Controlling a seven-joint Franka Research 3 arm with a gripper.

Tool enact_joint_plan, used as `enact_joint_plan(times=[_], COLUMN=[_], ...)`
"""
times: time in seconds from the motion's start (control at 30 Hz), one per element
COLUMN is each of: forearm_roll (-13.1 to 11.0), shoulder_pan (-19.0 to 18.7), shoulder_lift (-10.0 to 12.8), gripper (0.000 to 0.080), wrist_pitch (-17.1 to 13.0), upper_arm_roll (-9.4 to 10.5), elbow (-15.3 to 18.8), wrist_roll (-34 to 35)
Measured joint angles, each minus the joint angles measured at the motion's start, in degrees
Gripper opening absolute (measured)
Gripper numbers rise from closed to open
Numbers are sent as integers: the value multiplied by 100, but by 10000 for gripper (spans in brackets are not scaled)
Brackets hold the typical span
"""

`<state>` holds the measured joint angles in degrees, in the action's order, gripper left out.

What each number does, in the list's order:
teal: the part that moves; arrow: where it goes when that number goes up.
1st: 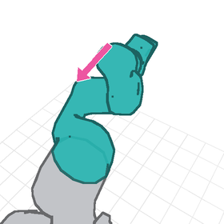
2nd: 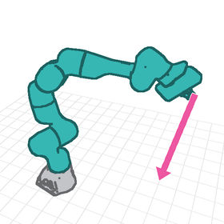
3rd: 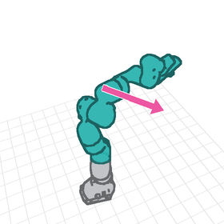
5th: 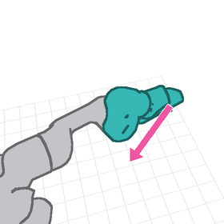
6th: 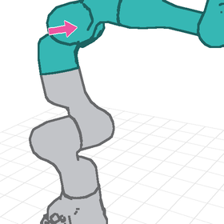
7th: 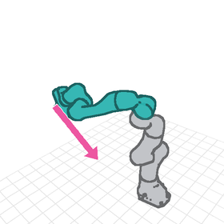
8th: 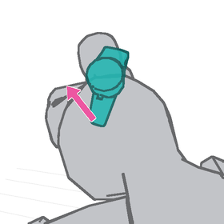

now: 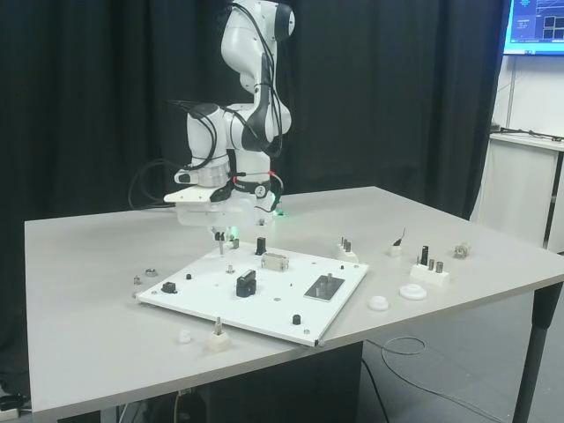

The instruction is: Insert round peg 2.

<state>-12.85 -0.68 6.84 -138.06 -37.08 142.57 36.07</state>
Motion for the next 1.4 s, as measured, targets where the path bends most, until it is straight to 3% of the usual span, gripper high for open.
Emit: enact_joint_plan(times=[0.47, 0.9, 1.4], forearm_roll=[-46, -248, -266], shoulder_pan=[0, 0, 0], shoulder_lift=[14, 41, 65], gripper=[65, 65, 65], wrist_pitch=[-157, -234, -342], upper_arm_roll=[0, -1, 1], elbow=[65, 109, 113], wrist_roll=[-121, -312, -410])
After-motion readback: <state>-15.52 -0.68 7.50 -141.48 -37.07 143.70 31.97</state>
